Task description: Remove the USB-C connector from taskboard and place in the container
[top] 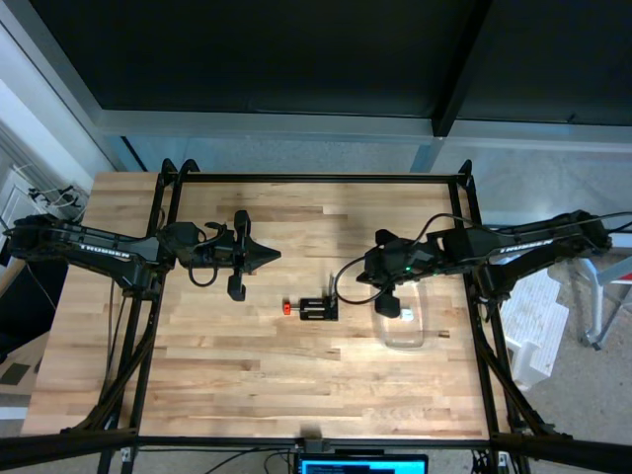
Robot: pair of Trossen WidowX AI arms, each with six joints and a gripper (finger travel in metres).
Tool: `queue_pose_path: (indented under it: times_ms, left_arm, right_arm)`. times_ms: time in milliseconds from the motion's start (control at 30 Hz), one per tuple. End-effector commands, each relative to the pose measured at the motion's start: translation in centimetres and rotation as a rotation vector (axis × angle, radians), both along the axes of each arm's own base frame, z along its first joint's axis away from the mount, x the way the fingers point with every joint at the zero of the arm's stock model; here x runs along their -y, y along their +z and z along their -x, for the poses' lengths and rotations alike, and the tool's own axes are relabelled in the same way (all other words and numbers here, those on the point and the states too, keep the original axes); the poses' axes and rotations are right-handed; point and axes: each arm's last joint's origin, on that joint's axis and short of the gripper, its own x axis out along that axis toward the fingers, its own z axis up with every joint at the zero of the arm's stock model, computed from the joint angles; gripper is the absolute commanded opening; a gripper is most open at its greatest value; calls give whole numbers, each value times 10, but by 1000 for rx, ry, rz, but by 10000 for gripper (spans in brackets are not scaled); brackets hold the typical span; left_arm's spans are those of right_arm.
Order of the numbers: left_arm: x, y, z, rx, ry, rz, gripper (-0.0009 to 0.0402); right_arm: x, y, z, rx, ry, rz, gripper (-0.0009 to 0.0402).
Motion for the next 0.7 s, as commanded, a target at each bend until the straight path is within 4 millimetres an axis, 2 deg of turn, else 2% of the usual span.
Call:
queue_pose_path:
  times_ms: [33, 267, 700]
  left_arm:
    - [0, 0, 0, 0, 0, 0, 0]
    - [0, 0, 0, 0, 0, 0, 0]
    - [0, 0, 0, 0, 0, 0, 0]
  right_arm:
    - [-3, -2, -10, -29, 8, 7, 0]
    - [-9, -7, -34, -143, 36, 41, 8]
    - [-16, -26, -66, -264, 40, 56, 141]
